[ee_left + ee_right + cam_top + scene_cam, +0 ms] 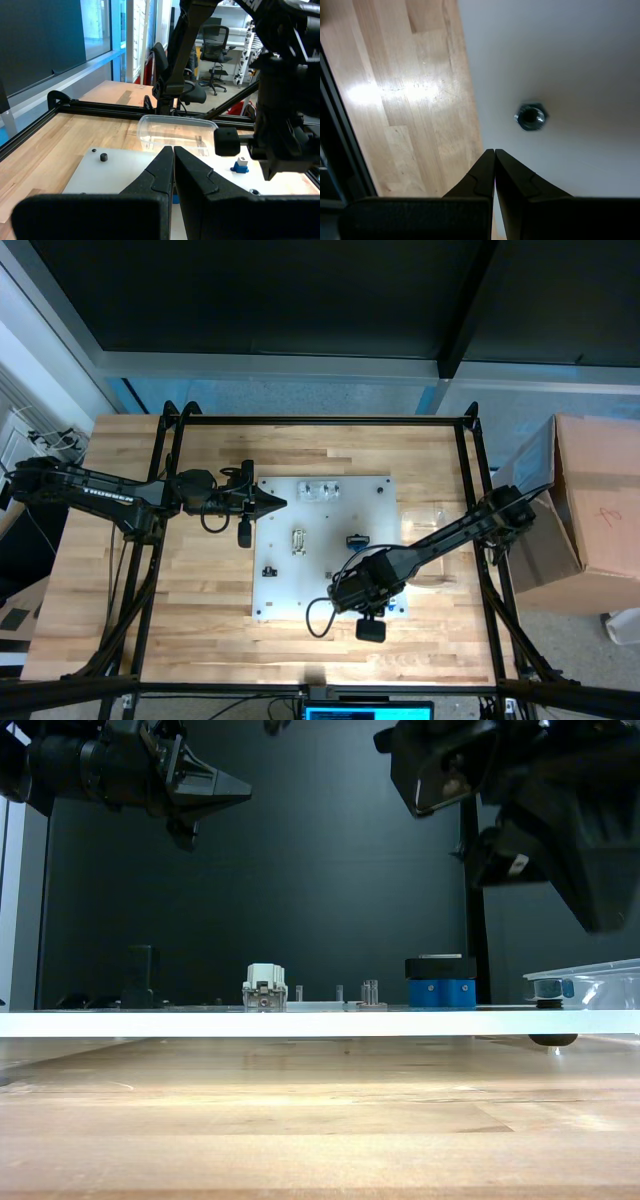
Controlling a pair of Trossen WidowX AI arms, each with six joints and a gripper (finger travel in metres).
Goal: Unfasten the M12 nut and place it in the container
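Pressed together and gripping nothing, the right gripper (494,150) hangs over the edge of the white board (570,50), pointing straight down. Below it the M12 nut (530,116) sits on its stud, axis upright, offset inboard from the fingertips and away from the wooden table (405,100). Of the 2 arms, the right is far nearer; it likely needs a short sideways shift, then opening and descent. Behind the nut stands the clear container (590,970). Well apart, the left gripper (173,148) hovers high by the board's far left, fingers together.
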